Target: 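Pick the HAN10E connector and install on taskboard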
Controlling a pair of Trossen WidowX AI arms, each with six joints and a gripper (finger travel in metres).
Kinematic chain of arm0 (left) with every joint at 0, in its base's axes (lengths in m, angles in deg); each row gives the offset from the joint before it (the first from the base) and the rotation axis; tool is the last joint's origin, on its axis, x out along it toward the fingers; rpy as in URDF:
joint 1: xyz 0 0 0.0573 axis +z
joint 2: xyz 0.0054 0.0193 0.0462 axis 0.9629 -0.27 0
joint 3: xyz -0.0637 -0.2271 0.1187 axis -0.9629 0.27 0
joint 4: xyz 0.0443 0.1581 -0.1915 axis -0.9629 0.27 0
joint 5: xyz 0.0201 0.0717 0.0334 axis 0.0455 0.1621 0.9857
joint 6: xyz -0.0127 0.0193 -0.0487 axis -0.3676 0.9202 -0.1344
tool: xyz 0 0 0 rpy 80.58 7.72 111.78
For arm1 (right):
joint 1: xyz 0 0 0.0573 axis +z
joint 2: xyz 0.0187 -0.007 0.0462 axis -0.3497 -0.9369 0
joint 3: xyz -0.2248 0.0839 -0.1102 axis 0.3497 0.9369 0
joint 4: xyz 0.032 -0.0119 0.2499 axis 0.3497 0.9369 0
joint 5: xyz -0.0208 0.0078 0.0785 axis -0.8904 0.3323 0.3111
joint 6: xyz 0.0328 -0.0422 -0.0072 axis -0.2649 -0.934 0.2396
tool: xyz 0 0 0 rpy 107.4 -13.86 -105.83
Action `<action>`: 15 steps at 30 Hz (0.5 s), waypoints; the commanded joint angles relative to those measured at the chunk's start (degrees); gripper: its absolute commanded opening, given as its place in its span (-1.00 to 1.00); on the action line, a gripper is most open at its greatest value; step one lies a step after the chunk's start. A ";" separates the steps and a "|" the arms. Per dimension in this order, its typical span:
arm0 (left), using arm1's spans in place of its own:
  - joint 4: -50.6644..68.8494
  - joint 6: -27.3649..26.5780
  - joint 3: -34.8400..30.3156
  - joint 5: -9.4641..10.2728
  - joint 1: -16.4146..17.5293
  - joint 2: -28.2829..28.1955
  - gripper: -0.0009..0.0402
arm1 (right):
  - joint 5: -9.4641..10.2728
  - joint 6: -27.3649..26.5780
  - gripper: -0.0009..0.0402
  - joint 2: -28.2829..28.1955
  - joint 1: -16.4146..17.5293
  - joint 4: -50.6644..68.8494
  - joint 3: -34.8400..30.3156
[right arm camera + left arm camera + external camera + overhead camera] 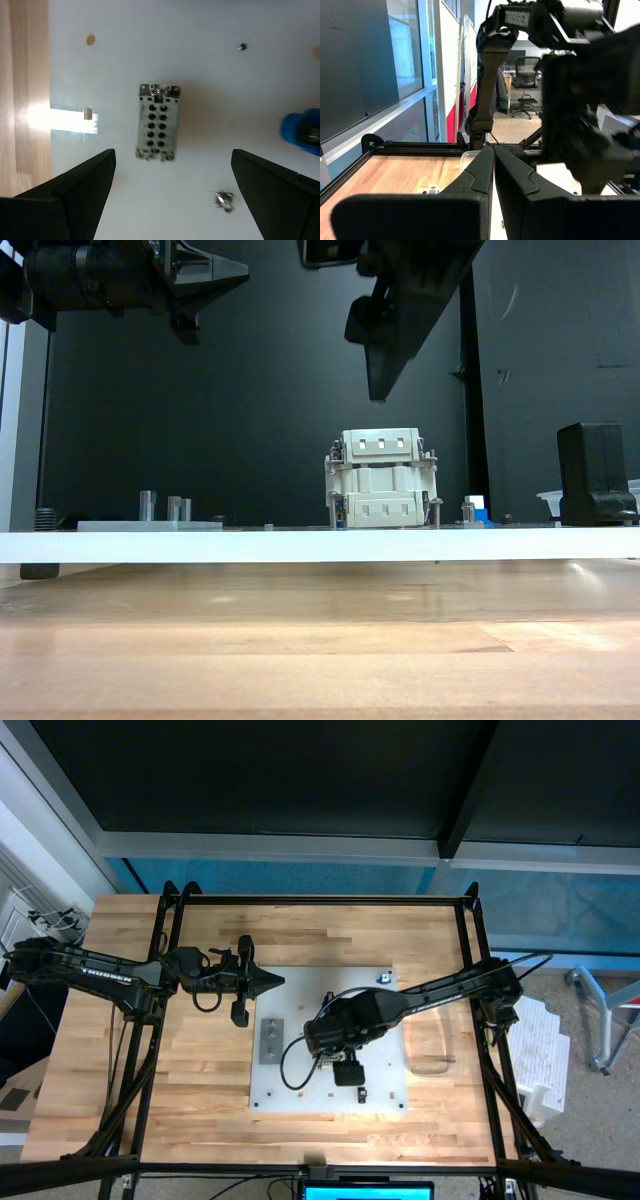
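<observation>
On the taskboard, toward its near side, the connector is seen standing upright, stacked on a matching lower half and apparently seated. Directly above it the right gripper is held clear, its fingers spread wide with nothing between them. Level seating should be confirmed first. The gripper is then best lifted straight up, so that neither finger is dragged against the connector. Farther off, at the board's left edge, the left gripper is parked with fingers pressed together.
</observation>
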 commanded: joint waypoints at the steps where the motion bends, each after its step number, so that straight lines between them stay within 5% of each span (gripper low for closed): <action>1: -0.02 0.00 -0.02 0.00 0.00 0.00 -0.95 | -0.02 -2.29 0.58 3.28 -1.79 -0.15 1.42; 15: -0.02 0.00 -0.02 0.00 0.02 0.00 -0.95 | -0.07 -10.54 0.25 17.99 -12.37 -8.44 10.45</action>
